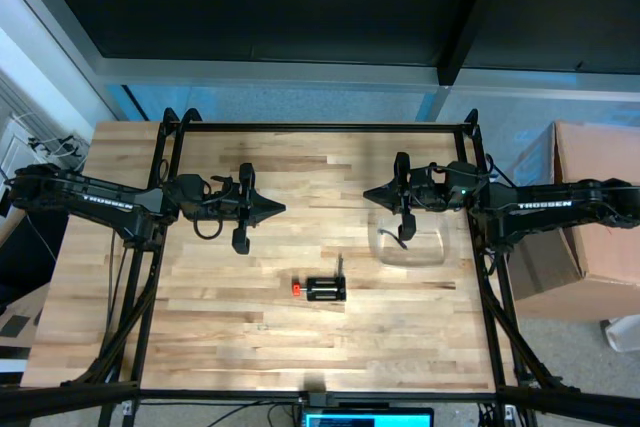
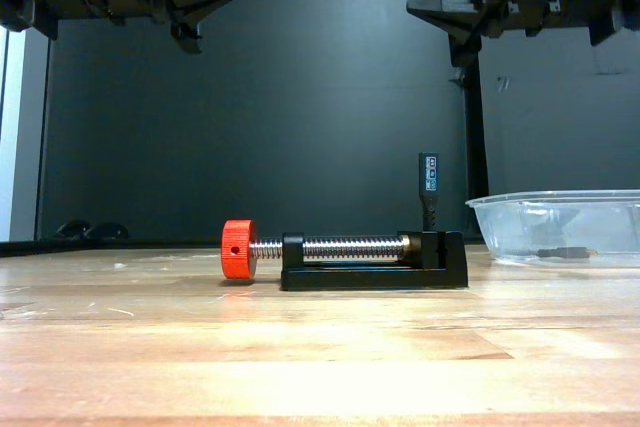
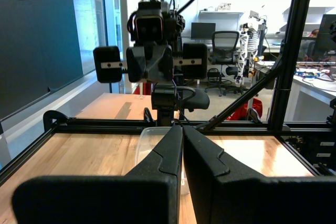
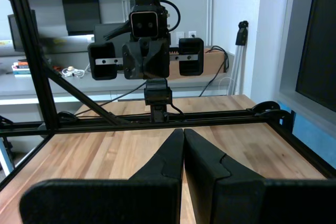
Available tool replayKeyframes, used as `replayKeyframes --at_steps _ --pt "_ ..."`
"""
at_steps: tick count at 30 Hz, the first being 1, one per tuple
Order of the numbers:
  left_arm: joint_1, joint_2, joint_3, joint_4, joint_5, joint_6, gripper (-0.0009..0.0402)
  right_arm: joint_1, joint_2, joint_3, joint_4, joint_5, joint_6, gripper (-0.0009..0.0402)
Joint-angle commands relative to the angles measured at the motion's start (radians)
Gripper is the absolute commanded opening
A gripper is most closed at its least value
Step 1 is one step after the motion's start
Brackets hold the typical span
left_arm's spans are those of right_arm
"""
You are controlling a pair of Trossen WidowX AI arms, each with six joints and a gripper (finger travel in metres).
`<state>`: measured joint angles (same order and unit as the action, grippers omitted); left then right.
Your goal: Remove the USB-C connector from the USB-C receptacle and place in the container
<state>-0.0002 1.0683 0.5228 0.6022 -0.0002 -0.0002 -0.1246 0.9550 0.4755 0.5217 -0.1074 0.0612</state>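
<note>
USB-C connector [image 2: 565,252] is lying free inside container [image 2: 550,197]; left gripper [image 1: 279,209] and right gripper [image 1: 368,193] are hovering high, fingers closed.

Robotics laboratory inside an open-plan office: a wooden bench [image 1: 250,297] enclosed by a black extrusion frame [image 1: 320,127] carries two robot arms [image 1: 90,199] — beyond it stand an office chair [image 3: 226,45], a monitor [image 3: 202,30] and a cluttered desk [image 3: 315,74], with a cardboard box [image 1: 595,197] alongside

On the wooden counter [image 1: 250,337] stands a small black vise [image 1: 326,289] with a red knob [image 1: 296,288]. A clear container [image 2: 520,227] stands near it, not touching.
</note>
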Motion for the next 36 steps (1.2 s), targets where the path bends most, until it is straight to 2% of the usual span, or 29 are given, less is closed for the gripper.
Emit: replayKeyframes --at_steps 1,5,10,36 --pt "0.0 0.0 0.0 0.0 0.0 0.0 0.0 0.002 0.0 -0.023 0.034 -0.027 0.013 -0.0001" --pt "0.0 0.0 0.0 0.0 0.0 0.0 0.0 0.013 0.0 -0.023 0.048 -0.044 0.017 0.0" --pt "0.0 0.0 0.0 0.0 0.0 0.0 0.0 0.049 0.002 -0.023 0.055 -0.013 0.016 0.0" --pt "0.0 0.0 0.0 0.0 0.0 0.0 0.0 0.048 0.008 -0.023 0.055 -0.016 0.016 0.0"
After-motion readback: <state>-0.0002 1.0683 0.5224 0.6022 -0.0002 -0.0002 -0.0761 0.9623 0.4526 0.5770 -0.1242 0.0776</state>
